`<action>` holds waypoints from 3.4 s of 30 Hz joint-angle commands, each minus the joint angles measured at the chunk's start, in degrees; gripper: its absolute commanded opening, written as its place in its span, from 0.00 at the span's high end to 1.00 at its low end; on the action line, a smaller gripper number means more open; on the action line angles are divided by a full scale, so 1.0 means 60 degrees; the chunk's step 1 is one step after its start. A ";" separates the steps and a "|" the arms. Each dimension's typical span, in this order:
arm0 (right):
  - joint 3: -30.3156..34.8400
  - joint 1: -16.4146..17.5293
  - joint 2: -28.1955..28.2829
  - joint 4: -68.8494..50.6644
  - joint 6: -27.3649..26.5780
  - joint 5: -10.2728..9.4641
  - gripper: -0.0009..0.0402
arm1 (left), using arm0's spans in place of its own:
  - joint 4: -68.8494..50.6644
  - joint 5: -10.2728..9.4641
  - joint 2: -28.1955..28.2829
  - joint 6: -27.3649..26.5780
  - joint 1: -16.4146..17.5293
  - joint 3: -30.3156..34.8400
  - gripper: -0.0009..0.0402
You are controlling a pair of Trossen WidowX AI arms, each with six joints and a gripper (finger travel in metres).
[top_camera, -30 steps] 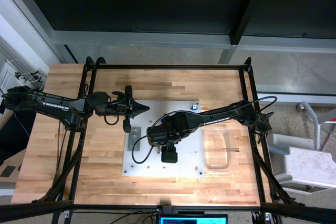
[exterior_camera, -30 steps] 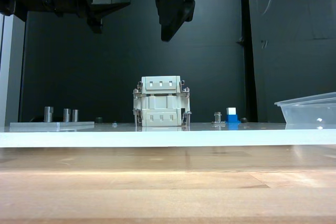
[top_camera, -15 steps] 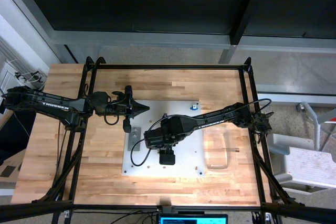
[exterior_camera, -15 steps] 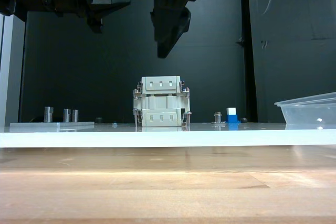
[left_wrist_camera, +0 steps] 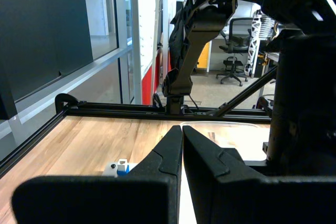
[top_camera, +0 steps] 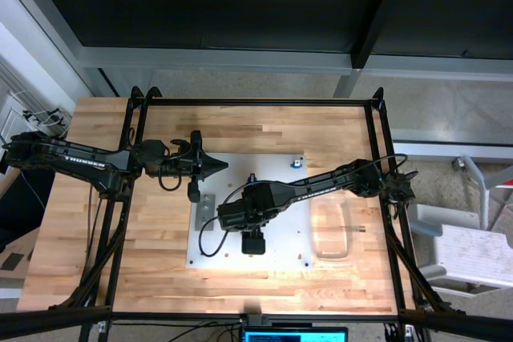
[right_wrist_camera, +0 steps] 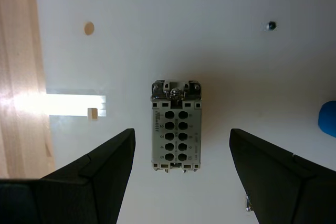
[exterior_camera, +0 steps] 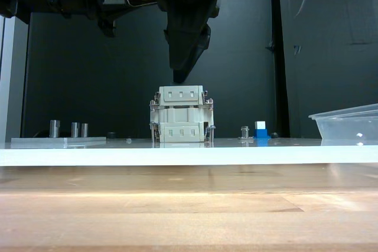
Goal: Remove the HAN10-E connector and place it in the container
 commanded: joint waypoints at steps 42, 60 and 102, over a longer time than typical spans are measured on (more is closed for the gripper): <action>-0.0546 0.0036 0.0393 0.0576 -0.0357 -0.0273 0.55 | -0.0004 0.0004 0.0004 0.0000 0.0004 0.0000 0.98; -0.0546 0.0029 0.0208 0.0477 -0.0506 -0.0270 0.93 | -0.0007 0.0004 0.0000 0.0000 0.0000 0.0000 0.98; -0.0554 0.0237 -0.1661 -0.0871 -0.0925 0.0149 0.95 | -0.0004 0.0000 0.0004 0.0000 0.0004 0.0000 0.98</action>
